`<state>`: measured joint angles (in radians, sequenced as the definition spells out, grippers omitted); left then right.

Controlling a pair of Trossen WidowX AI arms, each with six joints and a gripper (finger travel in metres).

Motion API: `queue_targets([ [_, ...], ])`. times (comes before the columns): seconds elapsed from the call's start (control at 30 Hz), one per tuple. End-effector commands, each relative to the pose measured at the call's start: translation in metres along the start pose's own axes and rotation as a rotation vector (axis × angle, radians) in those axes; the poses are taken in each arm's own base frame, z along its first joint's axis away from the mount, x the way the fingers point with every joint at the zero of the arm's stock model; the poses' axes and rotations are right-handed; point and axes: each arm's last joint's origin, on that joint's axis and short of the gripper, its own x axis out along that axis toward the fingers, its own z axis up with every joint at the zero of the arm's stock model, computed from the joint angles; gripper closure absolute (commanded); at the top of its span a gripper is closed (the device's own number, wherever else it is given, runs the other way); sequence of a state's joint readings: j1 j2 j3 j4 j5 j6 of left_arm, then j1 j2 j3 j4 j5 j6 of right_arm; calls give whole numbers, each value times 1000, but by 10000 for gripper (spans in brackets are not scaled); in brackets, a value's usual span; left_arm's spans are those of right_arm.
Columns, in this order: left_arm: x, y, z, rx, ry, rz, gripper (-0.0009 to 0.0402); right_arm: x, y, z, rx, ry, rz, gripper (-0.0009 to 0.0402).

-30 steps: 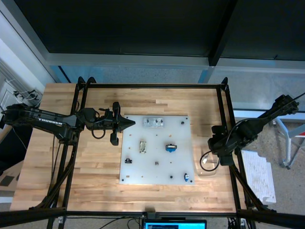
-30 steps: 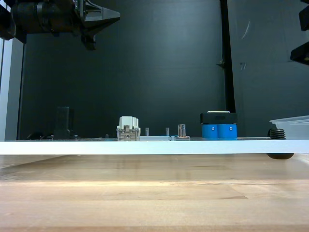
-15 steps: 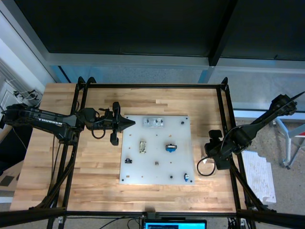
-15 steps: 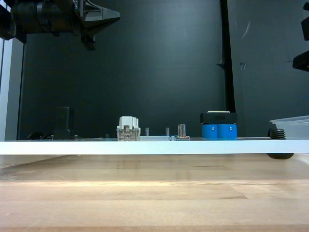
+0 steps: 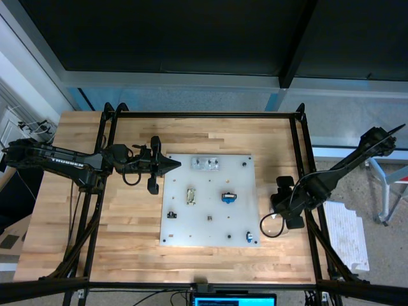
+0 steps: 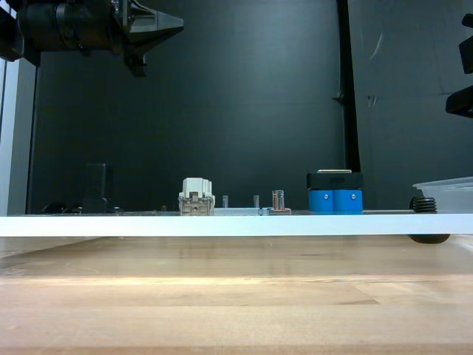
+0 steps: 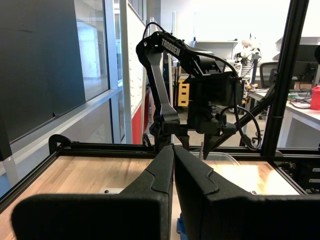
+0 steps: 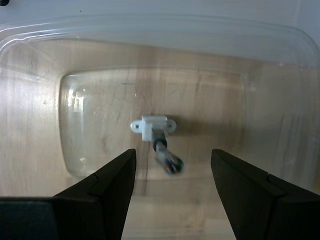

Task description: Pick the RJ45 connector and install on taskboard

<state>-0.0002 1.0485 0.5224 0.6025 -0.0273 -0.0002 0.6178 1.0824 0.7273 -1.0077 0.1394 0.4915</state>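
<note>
The RJ45 connector [image 8: 152,127], a small pale plug with a short wire stub, lies on the floor of a clear plastic tray [image 8: 45,100]. My right gripper [image 8: 172,153] hangs open above it, one finger on each side of the stub and touching nothing. In the high view the right gripper [image 5: 282,205] sits over the tray just off the right edge of the white taskboard [image 5: 197,223], and the connector is hidden there. My left gripper [image 5: 171,164] is shut and empty, held high over the board's far left corner.
The taskboard [image 6: 222,224] carries a beige socket [image 6: 196,200], a blue block [image 6: 335,194] and small posts. The tray's rim [image 6: 447,185] stands at the right. A black frame [image 5: 299,137] surrounds the wooden table. The left wrist view looks across at the right arm [image 7: 210,95].
My right gripper has shifted left and toward the table's near edge over the tray, and dropped lower. The left arm has not moved.
</note>
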Motion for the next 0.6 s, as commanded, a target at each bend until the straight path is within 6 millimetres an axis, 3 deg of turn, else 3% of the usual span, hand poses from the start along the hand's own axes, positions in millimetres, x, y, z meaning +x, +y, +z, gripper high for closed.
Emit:
queue_targets([
  [0.03, 0, 0, 0, 0, 0, 0, 393, 4, 2, 2, -1, -3, 2, 185],
  [0.6, 0, 0, 0, 0, 0, 0, 393, 20, 3, 0, -8, -5, 9, 185],
])
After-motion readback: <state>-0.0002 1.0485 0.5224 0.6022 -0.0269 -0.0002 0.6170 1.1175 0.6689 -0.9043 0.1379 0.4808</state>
